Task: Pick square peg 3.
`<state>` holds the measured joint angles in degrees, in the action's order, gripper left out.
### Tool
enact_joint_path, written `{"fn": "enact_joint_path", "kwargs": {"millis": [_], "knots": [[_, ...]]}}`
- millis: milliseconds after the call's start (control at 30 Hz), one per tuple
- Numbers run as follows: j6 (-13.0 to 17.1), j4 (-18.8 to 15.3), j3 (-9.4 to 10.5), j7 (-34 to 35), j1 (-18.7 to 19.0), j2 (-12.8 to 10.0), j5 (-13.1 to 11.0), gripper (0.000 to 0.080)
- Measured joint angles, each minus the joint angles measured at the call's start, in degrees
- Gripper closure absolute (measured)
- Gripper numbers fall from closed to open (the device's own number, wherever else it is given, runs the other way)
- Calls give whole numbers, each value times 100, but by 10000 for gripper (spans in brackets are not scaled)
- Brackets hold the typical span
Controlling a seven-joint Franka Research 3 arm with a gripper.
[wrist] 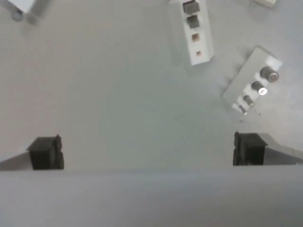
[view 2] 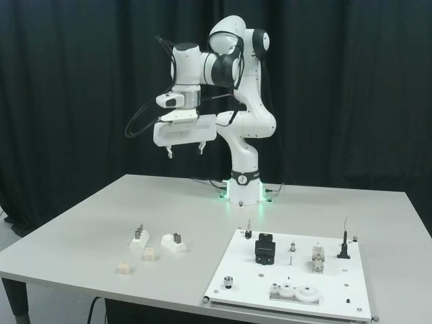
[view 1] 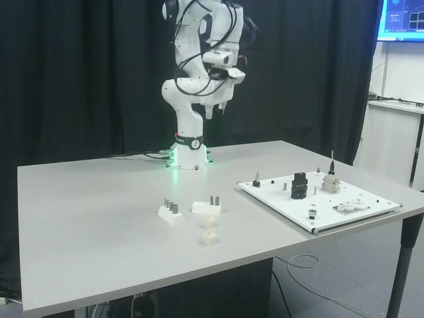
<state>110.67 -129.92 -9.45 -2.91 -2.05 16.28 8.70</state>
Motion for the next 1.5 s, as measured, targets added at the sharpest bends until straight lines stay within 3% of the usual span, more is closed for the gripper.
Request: {"fn": "enact_joint_path", "kwargs": {"millis": [600, 1500], "knots": [[1328, -390, -254, -308, -56, -616, 23, 3], [2559, -519, -419, -439, -59, -1611, -82, 3]]}}
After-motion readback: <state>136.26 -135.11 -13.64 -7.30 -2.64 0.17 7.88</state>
